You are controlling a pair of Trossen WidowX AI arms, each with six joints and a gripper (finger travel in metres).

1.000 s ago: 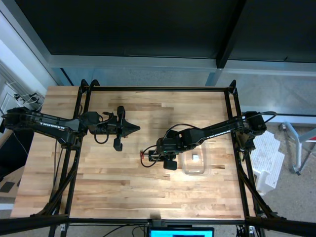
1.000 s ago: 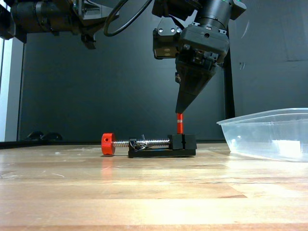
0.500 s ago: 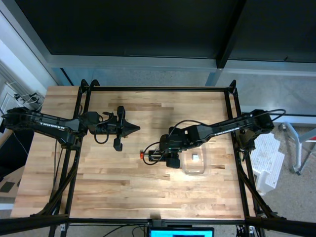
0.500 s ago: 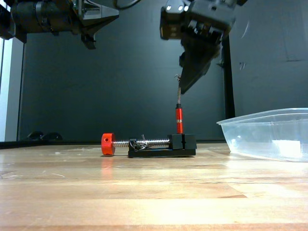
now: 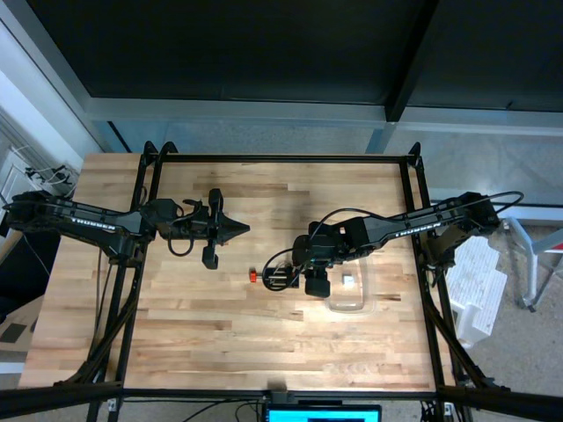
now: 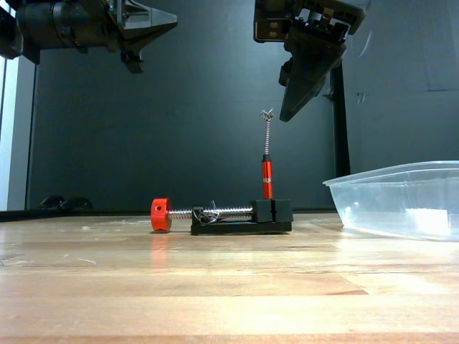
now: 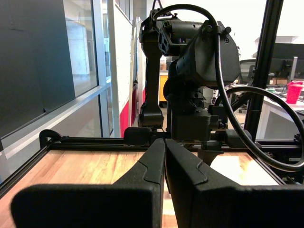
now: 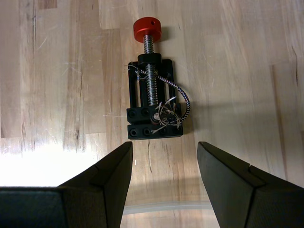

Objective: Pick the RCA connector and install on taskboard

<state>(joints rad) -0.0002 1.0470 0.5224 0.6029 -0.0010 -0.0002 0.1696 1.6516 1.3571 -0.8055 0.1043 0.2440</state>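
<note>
- RCA connector (image 6: 267,166) stands upright on the taskboard (image 6: 276,215), at its right end — long axis vertical.
- Right gripper (image 6: 287,113) hangs just above and right of it, jaws apart, empty.
- Left gripper (image 5: 239,229) well left, jaws together — right arm nearer.

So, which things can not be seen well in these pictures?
RCA connector: how deep it sits in the taskboard is hidden by the block's wall in low view; in high view the open right tool, hanging over that end, covers it.
White piece in the tray: too small in high view, blurred in low view.
Left tool, shut, parked left: its view misses the taskboard.
</note>
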